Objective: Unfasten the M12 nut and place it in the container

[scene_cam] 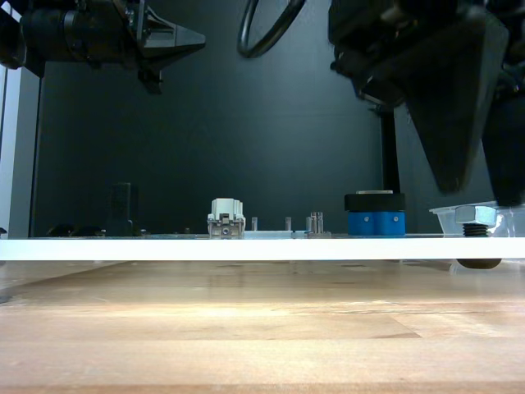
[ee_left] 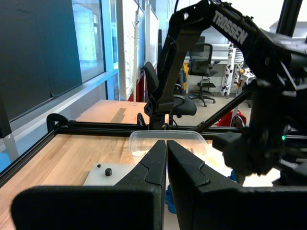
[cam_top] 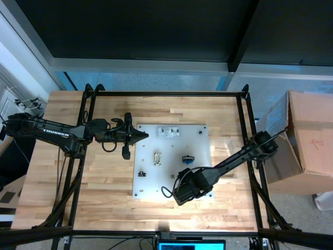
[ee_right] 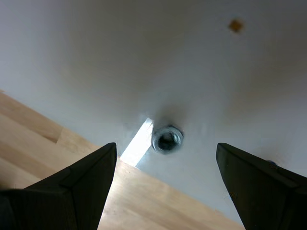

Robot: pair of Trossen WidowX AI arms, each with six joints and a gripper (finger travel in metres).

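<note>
Black fingers of the right gripper [ee_right: 165, 151] stand wide apart, the silver nut [ee_right: 167, 139] directly below between them, on its stud [scene_cam: 477, 232], ribs showing; clear container [scene_cam: 443, 216] just behind. Left gripper [ee_left: 166, 146], fingers pressed together, hangs high, the white board [cam_top: 171, 156] edge under its tips

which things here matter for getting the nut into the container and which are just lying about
Job: silver nut on its stud; clear container; right gripper, open above the nut; left gripper, shut, over the left edge of the board.
Lying about: white connector; blue block; cardboard box.
</note>
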